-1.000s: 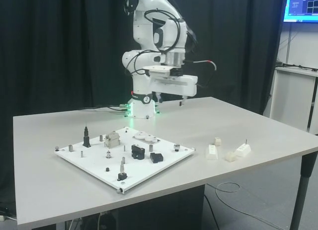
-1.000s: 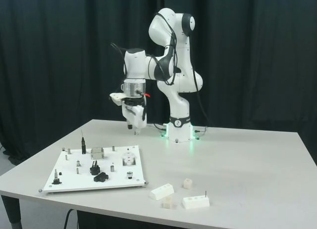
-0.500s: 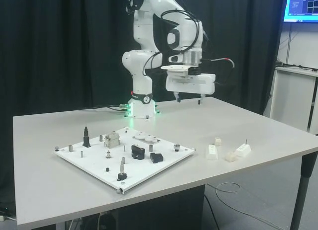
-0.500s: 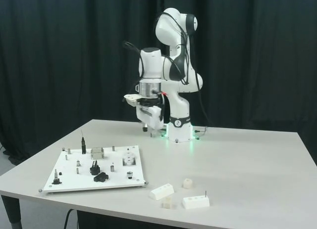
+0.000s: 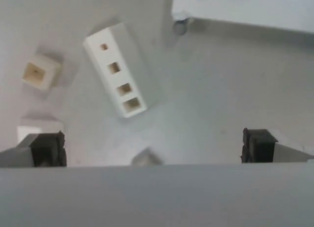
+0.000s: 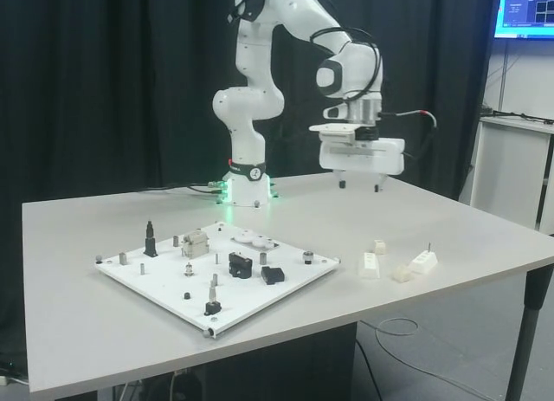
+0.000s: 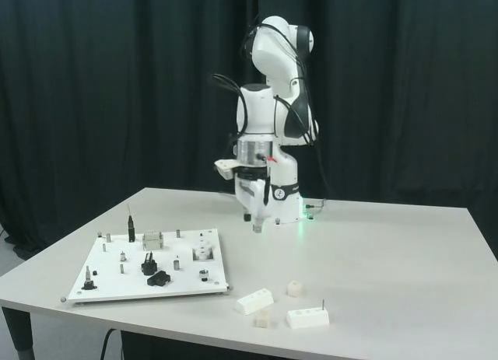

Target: Pick round peg 1.

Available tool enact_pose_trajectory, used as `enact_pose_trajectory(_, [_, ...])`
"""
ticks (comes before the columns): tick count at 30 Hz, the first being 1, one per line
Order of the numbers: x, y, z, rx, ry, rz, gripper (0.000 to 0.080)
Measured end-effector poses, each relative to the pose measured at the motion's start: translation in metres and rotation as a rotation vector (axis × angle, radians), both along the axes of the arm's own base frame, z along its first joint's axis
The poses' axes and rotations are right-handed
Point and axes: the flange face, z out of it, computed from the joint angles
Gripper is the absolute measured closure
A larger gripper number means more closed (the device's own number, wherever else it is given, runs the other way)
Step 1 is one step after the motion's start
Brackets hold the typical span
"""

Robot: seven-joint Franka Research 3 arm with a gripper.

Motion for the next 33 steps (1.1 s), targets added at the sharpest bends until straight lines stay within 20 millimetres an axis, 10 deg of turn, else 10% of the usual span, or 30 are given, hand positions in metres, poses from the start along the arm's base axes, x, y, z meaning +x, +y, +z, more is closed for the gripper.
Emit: enact_pose_trajectory(33, [0.051, 0.107, -0.051, 0.107, 0.094, -0.078, 0.0003])
